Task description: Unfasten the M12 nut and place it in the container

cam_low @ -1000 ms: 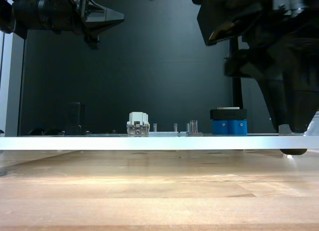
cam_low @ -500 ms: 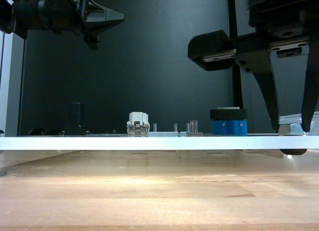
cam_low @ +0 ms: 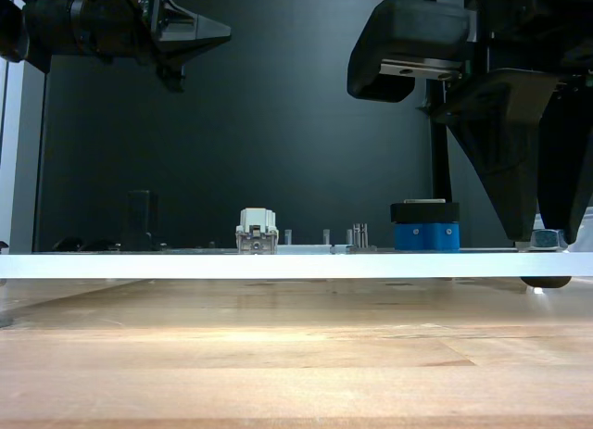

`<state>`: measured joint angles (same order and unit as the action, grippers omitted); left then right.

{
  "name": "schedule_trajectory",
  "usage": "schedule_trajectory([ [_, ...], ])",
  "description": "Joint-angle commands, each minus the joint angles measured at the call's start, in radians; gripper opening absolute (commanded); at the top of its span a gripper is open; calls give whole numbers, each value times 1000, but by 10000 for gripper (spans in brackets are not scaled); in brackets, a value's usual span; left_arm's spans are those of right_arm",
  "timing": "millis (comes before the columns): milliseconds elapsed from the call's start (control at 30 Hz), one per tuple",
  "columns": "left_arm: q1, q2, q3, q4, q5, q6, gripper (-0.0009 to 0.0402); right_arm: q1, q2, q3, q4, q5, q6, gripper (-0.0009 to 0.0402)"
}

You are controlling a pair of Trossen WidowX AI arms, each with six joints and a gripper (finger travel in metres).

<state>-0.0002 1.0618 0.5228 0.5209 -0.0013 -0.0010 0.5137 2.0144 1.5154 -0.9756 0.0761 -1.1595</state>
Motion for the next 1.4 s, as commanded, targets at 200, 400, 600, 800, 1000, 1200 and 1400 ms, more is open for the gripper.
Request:
schedule_trajectory([
  [200, 0, 0, 0, 0, 0, 0, 0, -1, 2, 0, -1, 8, 39, 124],
  [400, 0, 0, 0, 0, 0, 0, 0, -1, -5, 0, -7, -19, 143, 172],
  [600, 0, 0, 0, 0, 0, 0, 0, 1, -45, 1, -20, -16, 246, 218],
  [800, 0, 0, 0, 0, 0, 0, 0, 2, -106, 7, -40, -19, 768, 207],
  [1000, 0, 0, 0, 0, 0, 0, 0, 0, -147, -14, -43, -28, 1445, 131],
  [1200, 0, 0, 0, 0, 0, 0, 0, 3, -158, -51, 3, -102, 1640, -7],
  [1400, 0, 0, 0, 0, 0, 0, 0, 4, -158, -105, 84, -174, 1722, -1],
])
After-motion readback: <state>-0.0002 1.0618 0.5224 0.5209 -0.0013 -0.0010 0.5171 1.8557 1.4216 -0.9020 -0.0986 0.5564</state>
